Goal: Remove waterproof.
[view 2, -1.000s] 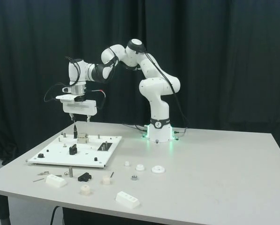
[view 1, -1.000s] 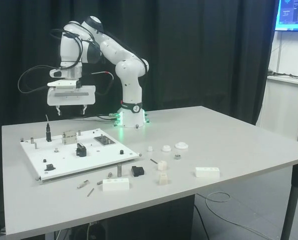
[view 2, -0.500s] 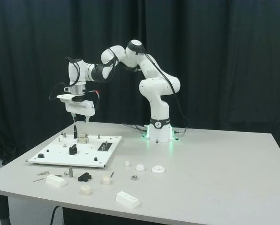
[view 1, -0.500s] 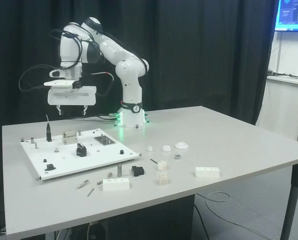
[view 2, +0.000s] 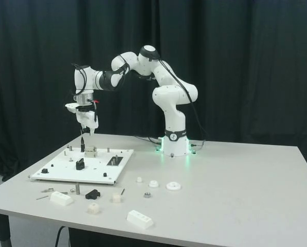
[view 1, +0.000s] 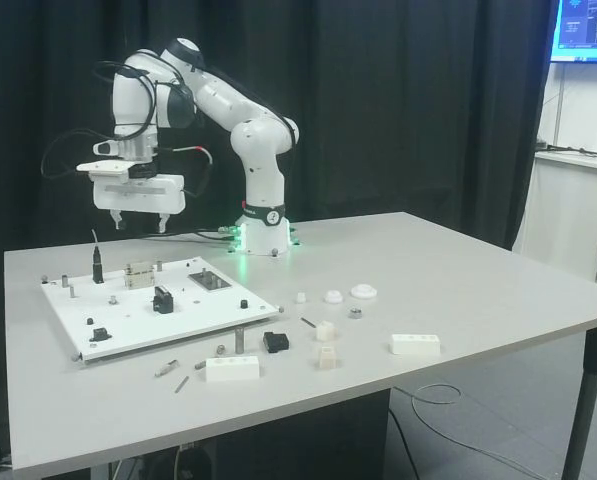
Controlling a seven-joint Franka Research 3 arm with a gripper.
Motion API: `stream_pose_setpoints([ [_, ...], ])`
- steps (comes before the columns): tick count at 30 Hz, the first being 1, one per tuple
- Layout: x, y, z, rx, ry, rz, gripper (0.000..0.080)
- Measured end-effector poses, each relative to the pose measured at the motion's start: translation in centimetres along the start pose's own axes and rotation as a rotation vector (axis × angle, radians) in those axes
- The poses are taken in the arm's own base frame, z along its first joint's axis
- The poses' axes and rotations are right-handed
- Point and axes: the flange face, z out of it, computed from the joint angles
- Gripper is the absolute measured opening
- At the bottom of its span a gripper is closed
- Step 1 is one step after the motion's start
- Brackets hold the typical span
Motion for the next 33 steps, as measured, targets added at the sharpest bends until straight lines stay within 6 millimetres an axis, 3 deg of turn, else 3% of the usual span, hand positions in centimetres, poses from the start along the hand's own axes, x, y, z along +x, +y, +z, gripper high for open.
stream_pose_setpoints([
  [9,0.6,1.2,2.2,-0.003,-0.010,0.120,0.0800],
  [19,1.1,2.5,4.8,0.021,-0.015,0.367,0.0800],
  [33,0.1,3.9,6.0,0.042,-0.028,0.518,0.0800],
])
